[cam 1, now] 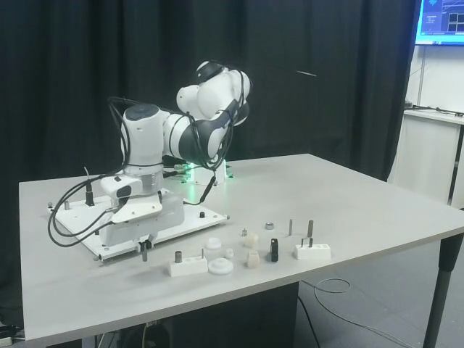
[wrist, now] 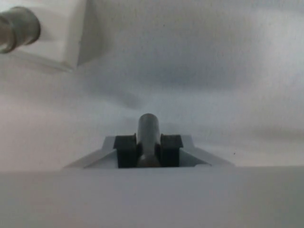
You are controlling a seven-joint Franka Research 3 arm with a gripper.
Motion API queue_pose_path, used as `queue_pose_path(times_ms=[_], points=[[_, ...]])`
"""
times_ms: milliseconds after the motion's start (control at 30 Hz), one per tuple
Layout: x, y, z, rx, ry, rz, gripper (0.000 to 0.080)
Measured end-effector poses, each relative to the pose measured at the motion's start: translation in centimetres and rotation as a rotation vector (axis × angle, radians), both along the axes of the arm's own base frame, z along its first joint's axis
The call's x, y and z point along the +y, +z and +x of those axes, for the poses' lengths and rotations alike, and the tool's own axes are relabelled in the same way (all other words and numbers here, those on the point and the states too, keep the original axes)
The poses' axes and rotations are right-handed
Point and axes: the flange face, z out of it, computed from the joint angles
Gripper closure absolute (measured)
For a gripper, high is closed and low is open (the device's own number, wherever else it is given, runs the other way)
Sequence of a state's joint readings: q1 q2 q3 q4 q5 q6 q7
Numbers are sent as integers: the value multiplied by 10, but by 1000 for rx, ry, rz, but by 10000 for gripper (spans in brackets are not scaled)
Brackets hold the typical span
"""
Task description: Place round peg 3.
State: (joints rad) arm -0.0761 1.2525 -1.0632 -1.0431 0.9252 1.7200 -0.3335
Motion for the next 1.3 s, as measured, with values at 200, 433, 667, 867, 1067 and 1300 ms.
queue_pose_path(times_ms=[200, 433, 667, 867, 1067, 1300], points=[[-2, -2, 2, -6, 11, -1, 700], [-3, -8, 4, -11, 22, 5, 700], [-4, -15, 3, -15, 26, 11, 700], [-3, -19, 3, -15, 30, 14, 700], [-3, -19, 3, -16, 30, 17, 526], [-1, -15, 4, -7, 24, 14, 526]])
